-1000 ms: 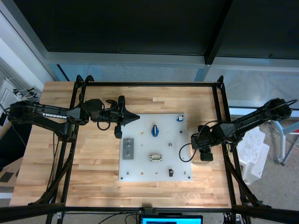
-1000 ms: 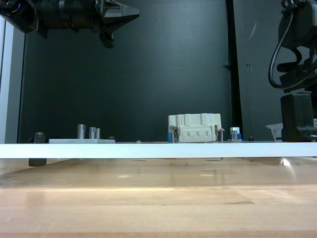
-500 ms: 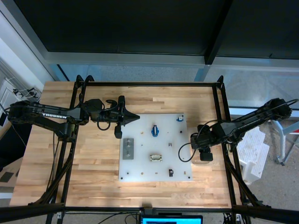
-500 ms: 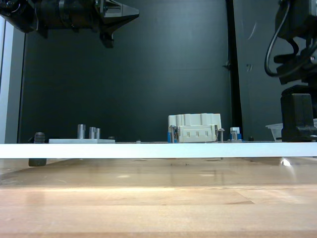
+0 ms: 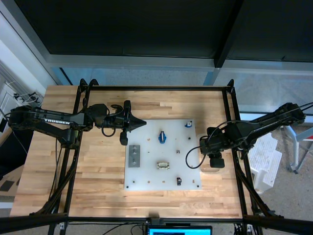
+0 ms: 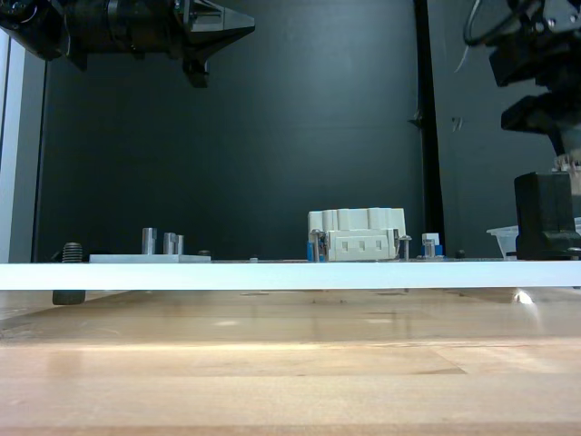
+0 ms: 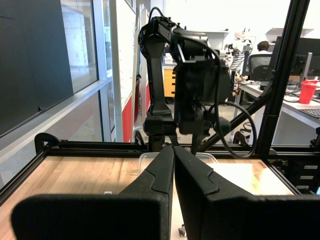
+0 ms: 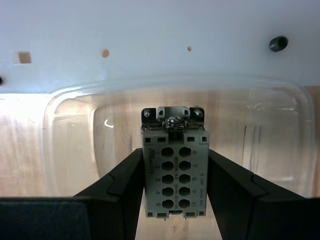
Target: Pick the HAN10E connector and install on the hub
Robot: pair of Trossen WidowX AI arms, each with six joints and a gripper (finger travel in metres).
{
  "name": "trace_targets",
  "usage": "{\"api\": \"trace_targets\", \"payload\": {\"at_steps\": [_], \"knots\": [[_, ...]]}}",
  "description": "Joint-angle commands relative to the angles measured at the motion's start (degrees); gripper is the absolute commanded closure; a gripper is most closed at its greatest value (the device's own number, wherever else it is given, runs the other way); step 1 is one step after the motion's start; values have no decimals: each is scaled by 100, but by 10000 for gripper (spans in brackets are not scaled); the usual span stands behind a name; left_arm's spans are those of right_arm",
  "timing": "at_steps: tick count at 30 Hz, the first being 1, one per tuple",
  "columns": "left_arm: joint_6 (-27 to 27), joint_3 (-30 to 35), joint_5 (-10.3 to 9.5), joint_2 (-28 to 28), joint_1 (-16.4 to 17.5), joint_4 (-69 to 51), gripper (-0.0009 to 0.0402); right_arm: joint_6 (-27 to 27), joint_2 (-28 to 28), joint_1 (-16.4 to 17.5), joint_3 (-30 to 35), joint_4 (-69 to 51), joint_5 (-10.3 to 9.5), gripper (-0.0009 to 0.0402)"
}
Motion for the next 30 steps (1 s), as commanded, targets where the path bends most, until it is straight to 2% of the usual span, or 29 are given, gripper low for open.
{"api": "trace_targets", "payload": {"at_steps": [1, 4, 11, 30], "knots": [[0, 2, 0, 0, 0, 0, 393, 4, 9, 7, 85, -33, 9, 380], [0, 2, 0, 0, 0, 0, 393, 68, 17, 13, 129, -28, 9, 380], [0, 2, 0, 0, 0, 0, 393, 98, 487, 17, 501, -129, 9, 380], [0, 2, 0, 0, 0, -2, 393, 85, 2601, 7, 2511, -79, 20, 380]]}}
